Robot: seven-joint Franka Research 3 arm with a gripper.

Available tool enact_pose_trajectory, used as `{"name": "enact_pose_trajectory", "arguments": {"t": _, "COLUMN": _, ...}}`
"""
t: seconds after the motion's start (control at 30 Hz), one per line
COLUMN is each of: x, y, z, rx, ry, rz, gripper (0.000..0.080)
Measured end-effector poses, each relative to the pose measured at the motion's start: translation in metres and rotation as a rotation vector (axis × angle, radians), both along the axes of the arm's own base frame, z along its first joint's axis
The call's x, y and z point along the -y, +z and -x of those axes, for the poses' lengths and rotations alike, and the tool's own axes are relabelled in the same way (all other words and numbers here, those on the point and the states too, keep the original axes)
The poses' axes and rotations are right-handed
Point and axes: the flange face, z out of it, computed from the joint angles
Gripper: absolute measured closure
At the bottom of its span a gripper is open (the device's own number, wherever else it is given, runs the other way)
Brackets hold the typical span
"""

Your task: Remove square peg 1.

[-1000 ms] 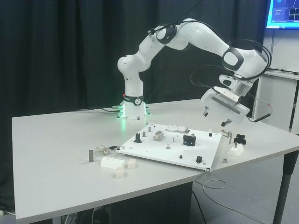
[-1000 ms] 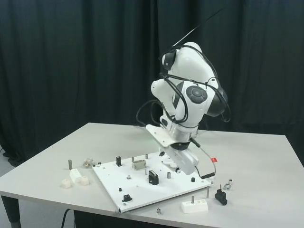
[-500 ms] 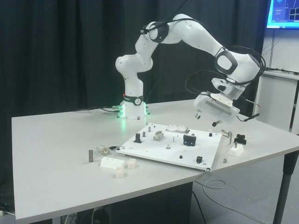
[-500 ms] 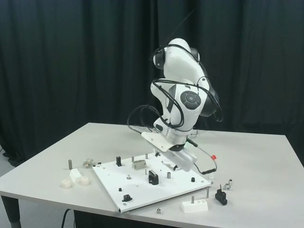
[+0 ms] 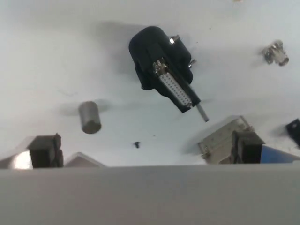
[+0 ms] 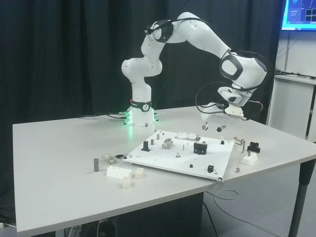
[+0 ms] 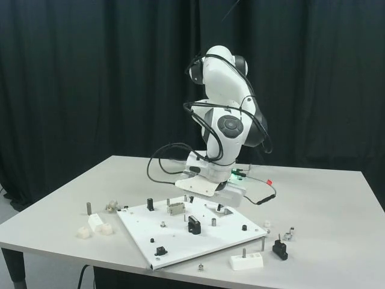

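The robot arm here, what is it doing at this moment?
The white robot arm holds its gripper in the air over the far side of the white board on the grey table. The open gripper holds nothing. In the wrist view a black connector and a small grey peg stand on the board below it. No part has been lifted yet.

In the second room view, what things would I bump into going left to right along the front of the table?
Small upright grey peg → white blocks → white board → white holder block → small black part.
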Motion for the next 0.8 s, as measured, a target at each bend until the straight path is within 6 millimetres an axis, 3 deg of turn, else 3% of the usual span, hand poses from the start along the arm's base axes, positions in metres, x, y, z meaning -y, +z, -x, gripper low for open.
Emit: {"name": "enact_pose_trajectory", "arguments": {"t": 0.8, "x": 0.068, "y": -0.015, "z": 0.028, "rx": -0.006, "ry": 0.163, "rz": -0.107, "gripper": 0.0003}}
